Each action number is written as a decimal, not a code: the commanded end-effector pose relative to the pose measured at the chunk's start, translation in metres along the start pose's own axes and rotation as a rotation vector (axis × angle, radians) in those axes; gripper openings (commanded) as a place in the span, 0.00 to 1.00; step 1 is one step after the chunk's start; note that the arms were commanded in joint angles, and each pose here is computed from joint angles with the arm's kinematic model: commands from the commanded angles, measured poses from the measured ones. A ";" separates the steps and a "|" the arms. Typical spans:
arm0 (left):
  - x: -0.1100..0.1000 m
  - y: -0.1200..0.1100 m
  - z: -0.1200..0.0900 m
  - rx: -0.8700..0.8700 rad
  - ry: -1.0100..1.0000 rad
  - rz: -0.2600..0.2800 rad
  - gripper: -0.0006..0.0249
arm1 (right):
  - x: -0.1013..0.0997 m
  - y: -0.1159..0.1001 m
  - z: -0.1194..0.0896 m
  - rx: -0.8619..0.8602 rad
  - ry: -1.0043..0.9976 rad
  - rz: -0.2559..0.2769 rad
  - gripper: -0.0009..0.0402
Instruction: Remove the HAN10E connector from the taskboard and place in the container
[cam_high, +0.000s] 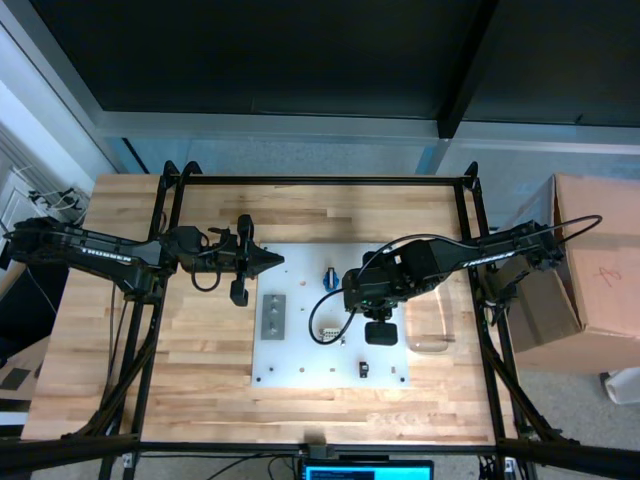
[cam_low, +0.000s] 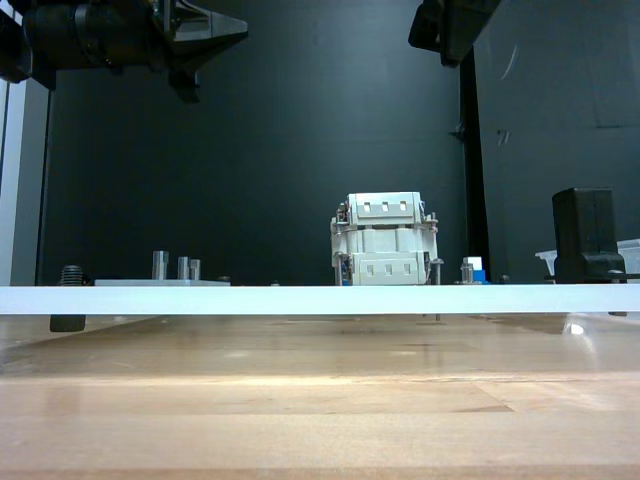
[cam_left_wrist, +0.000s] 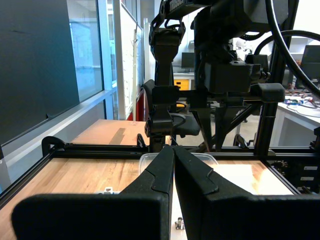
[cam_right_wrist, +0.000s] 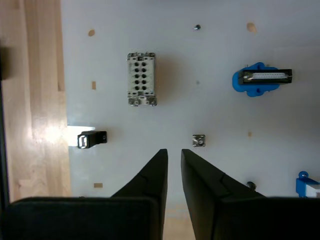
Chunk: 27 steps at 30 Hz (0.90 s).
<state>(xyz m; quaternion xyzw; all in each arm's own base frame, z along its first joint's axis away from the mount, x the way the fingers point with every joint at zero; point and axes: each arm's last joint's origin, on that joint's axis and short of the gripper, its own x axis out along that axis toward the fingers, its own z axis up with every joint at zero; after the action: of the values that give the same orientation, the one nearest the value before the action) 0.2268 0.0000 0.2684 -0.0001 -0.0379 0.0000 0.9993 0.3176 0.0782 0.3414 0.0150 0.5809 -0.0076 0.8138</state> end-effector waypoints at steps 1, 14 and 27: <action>0.000 0.000 0.000 0.000 0.000 0.000 0.02 | 0.000 0.000 0.001 0.010 -0.016 -0.044 0.21; 0.000 0.000 0.000 0.000 0.000 0.000 0.03 | 0.022 0.012 0.029 0.026 0.002 -0.045 0.67; 0.000 0.000 0.000 0.000 0.000 0.000 0.02 | 0.046 0.024 0.062 0.016 0.005 -0.045 0.75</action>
<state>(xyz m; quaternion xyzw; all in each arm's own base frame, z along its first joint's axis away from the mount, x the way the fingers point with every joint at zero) 0.2268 0.0000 0.2686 -0.0001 -0.0380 0.0002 0.9993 0.3900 0.1001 0.3197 0.0087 0.5831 -0.0304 0.8118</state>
